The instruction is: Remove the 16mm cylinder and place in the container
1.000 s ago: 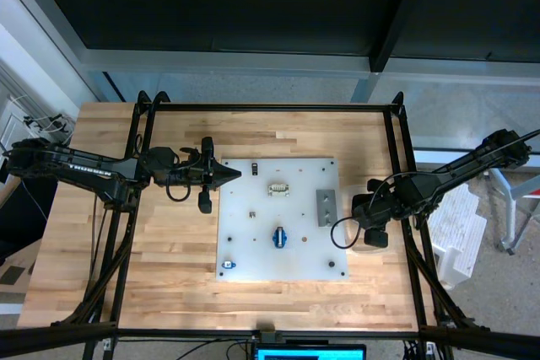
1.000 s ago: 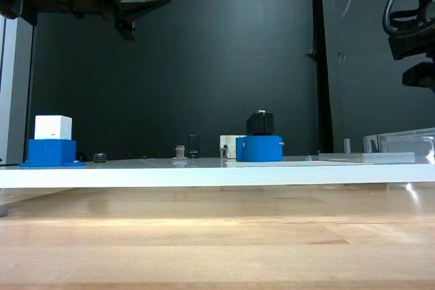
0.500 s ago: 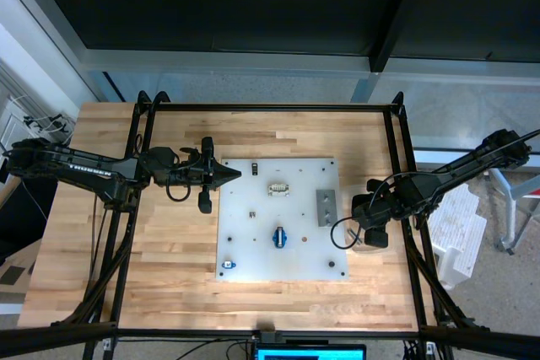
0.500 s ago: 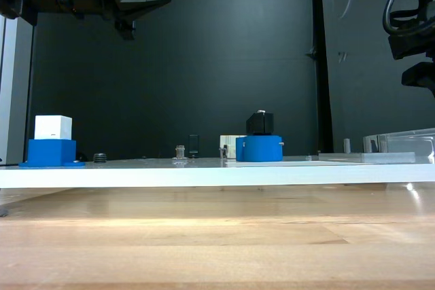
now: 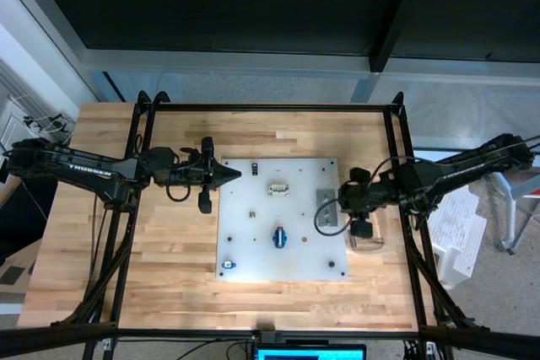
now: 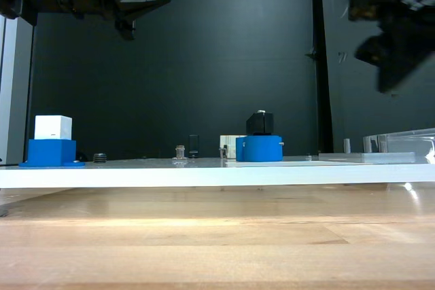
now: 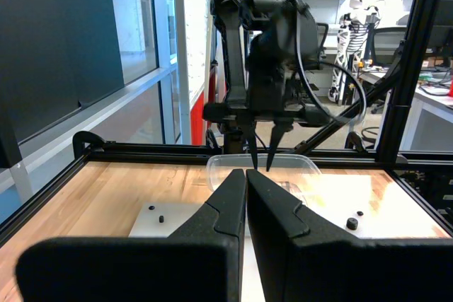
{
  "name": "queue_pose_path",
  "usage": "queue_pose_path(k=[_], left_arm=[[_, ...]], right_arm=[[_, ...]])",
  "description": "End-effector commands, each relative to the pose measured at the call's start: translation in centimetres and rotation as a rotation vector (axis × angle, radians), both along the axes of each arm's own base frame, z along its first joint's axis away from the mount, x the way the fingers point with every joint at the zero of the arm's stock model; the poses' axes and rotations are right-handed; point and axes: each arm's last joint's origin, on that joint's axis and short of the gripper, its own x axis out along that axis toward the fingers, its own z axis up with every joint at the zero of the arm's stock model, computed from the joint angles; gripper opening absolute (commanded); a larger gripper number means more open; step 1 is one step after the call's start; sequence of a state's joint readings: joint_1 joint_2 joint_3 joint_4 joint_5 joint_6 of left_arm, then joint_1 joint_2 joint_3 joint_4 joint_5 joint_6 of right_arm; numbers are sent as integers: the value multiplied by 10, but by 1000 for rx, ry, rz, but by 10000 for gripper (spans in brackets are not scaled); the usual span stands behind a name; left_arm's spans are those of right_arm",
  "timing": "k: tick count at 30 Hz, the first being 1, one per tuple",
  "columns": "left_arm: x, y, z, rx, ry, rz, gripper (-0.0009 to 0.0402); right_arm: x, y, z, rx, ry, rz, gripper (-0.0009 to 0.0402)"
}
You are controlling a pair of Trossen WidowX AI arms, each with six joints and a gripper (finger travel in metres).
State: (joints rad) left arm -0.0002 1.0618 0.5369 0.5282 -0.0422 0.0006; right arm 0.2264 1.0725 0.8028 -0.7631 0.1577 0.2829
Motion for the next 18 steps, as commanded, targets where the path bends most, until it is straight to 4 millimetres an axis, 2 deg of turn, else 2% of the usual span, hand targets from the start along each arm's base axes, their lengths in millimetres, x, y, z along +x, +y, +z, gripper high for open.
queue_pose_path(k=[1, 2, 4, 12, 18], left_arm=[[0, 0, 0, 0, 0, 0, 0], [0, 0, 0, 0, 0, 0, 0], [0, 0, 0, 0, 0, 0, 0], [0, 0, 0, 0, 0, 0, 0], [0, 0, 0, 0, 0, 0, 0]], right_arm=[[11, -7, 7, -21, -110, 18, 6], [14, -9, 9, -31, -144, 26, -5], [20, -13, 14, -45, -221, 35, 5], [40, -30, 35, -55, -517, 45, 0], [49, -44, 41, -13, -711, 72, 0]])
